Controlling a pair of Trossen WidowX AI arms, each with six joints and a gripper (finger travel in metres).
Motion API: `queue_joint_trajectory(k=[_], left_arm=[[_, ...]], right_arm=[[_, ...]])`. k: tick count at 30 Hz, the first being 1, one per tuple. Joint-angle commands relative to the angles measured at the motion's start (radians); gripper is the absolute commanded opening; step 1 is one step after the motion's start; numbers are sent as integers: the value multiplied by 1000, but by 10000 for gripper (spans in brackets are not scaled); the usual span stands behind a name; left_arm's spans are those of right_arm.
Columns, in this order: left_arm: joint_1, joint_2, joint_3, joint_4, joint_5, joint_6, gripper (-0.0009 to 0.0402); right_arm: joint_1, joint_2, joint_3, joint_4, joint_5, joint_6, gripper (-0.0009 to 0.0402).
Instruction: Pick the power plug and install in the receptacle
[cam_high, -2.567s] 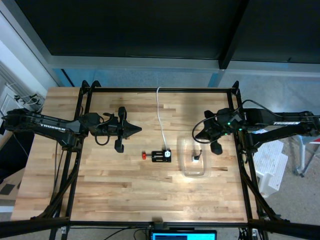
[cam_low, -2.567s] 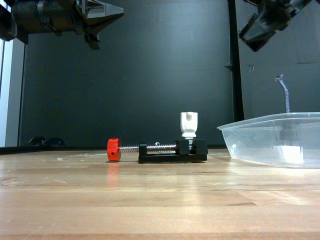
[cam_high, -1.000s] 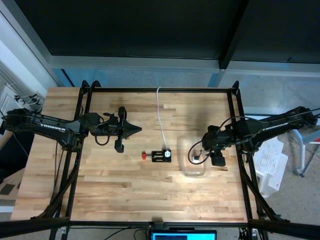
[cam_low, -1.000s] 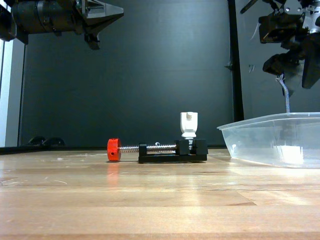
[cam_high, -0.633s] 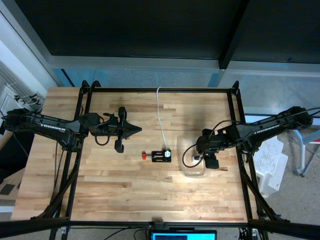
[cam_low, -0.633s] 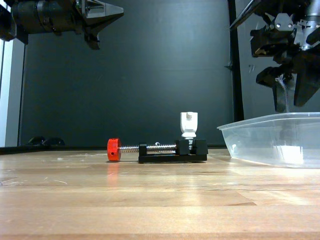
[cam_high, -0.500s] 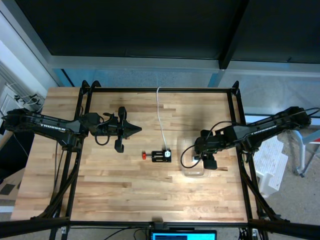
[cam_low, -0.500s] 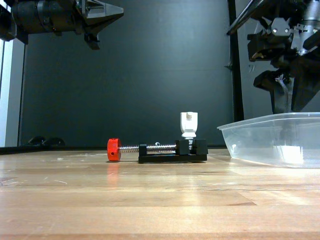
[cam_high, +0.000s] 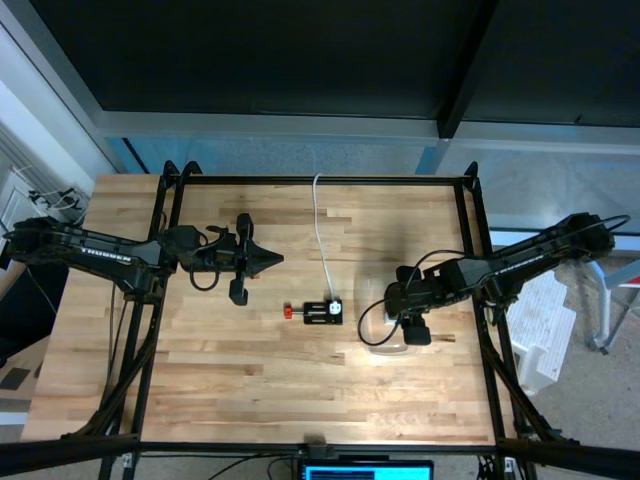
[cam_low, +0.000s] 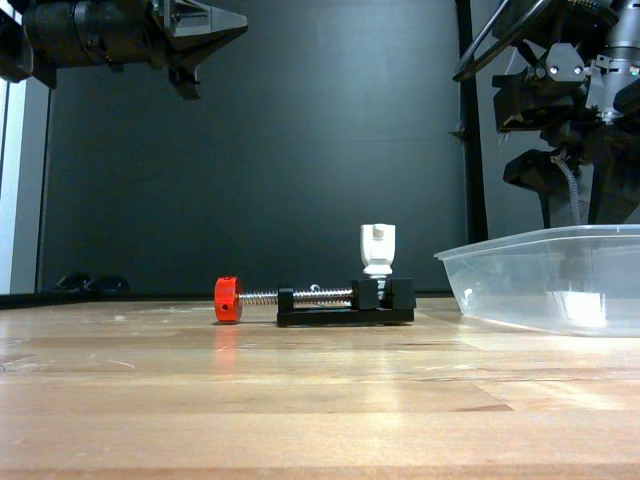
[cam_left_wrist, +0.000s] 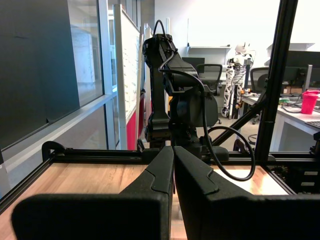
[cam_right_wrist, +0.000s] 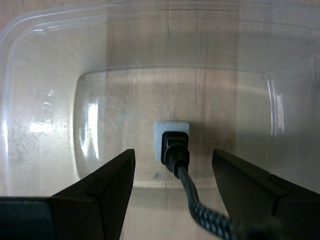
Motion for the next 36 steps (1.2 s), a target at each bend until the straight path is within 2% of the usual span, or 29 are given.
queue_joint_trajectory(k=[1, 7, 30, 36], left_arm=[[0, 0, 0, 0, 0, 0, 0], [0, 0, 0, 0, 0, 0, 0], [0, 0, 0, 0, 0, 0, 0], [0, 0, 0, 0, 0, 0, 0]], right_arm=[[3, 8, -2, 5, 4, 1, 214], [6, 17, -7, 16, 6, 0, 183], [11, 11, -10, 15, 6, -3, -3], [11, 2, -10, 5, 7, -3, 3]])
